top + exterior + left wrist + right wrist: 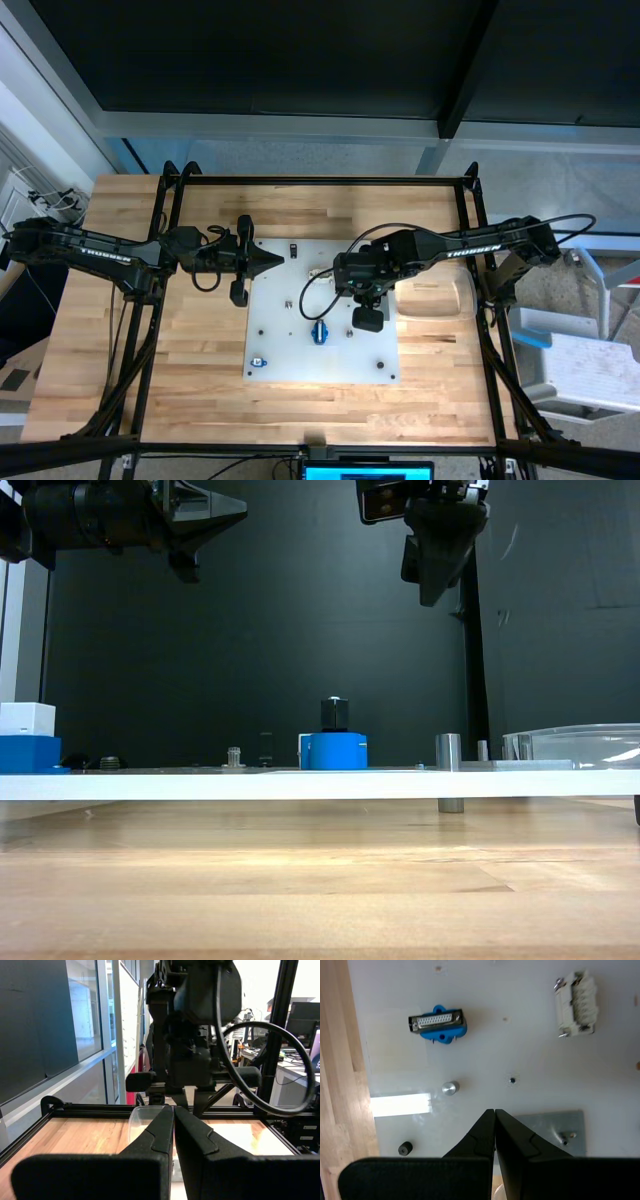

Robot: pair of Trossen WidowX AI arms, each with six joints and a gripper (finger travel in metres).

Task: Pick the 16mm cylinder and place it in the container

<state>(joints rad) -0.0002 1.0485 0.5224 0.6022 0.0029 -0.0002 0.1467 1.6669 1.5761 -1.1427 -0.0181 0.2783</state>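
Jaws touch, empty, on right gripper point(494, 1110) (high above 16mm cylinder point(450, 1088)) and left gripper point(174, 1107) over board point(330, 360) edge.

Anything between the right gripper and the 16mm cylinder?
Nothing visible. The right gripper, shut, hangs above the board; only bare white board lies between it and the 16mm cylinder. The left gripper, shut, hovers over the board's left edge, away from both.

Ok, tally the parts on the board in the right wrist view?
Blue connector: 1
White connector: 1
16mm cylinder: 1
Black knob: 1
Grey plate: 1
Thin peg: 1
Total: 6
Left gripper hangs at the board's left edge, right gripper above the board; both shut.
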